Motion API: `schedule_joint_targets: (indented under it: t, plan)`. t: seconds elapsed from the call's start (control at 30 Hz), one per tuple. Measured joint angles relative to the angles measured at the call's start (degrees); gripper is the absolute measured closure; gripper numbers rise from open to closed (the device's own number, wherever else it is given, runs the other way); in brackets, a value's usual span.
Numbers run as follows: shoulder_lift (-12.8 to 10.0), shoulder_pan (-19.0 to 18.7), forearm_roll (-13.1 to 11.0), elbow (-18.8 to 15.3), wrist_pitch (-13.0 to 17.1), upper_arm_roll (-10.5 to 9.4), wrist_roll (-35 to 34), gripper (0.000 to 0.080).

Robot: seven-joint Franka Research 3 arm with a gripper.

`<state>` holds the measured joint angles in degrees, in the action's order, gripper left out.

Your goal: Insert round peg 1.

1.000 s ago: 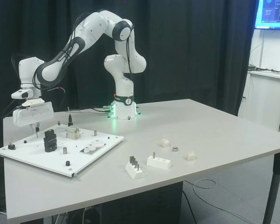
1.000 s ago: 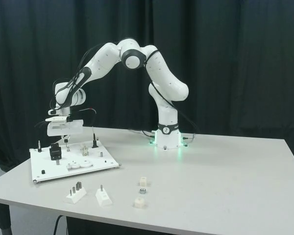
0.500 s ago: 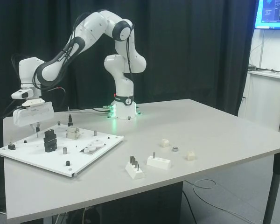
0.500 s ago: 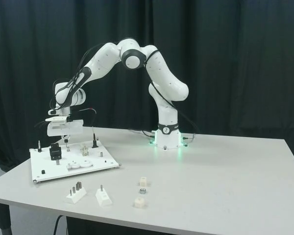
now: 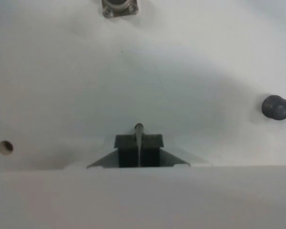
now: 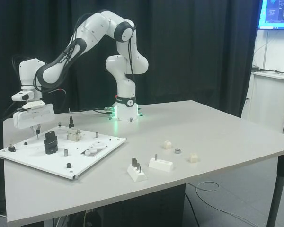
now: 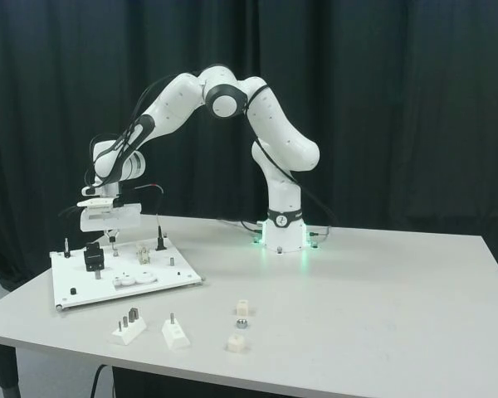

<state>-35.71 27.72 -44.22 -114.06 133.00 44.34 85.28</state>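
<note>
- The white robot arm [image 6: 80, 40] reaches far out from its base and points its claw [image 5: 139, 153] straight down over the white board [image 6: 109, 144].
- The claw's two black fingers [image 5: 126, 151] are pressed close, pinching a thin grey round peg [image 5: 138, 129] between them.
- The peg sticks out just past the fingertips, upright, with its tip down by the board. I cannot tell if the tip touches the board.
- In the first room view the peg [image 6: 37, 132] hangs right under the claw [image 6: 36, 126], over the back part of the board.
- In the wrist view, a small round hole [image 5: 5, 147] in the board sits off to one side of the claw, well apart from the peg.
- A black knob [image 5: 276, 107] sits on the board far off on the other side of the claw.
- A grey metal fitting [image 5: 119, 7] sits on the board out ahead of the fingertips.
- A black block [image 6: 50, 142] stands on the board near the claw, a bit closer to the front edge.
- Small white blocks [image 6: 161, 164] lie on the grey table [image 6: 217, 132], far from the claw.
</note>
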Motion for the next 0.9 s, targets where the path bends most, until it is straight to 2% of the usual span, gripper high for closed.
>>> schedule_joint_targets:
  t: [0.77,0.8,0.9]
  plan:
    - [0.0,-0.1,0.0,0.0,0.0,0.09,0.0,0.0776]
    - [0.1,-0.1,0.0,0.0,0.0,0.1,0.0,0.0457]
    - [0.1,-0.1,0.0,0.0,-0.1,0.1,0.0,0.0457]
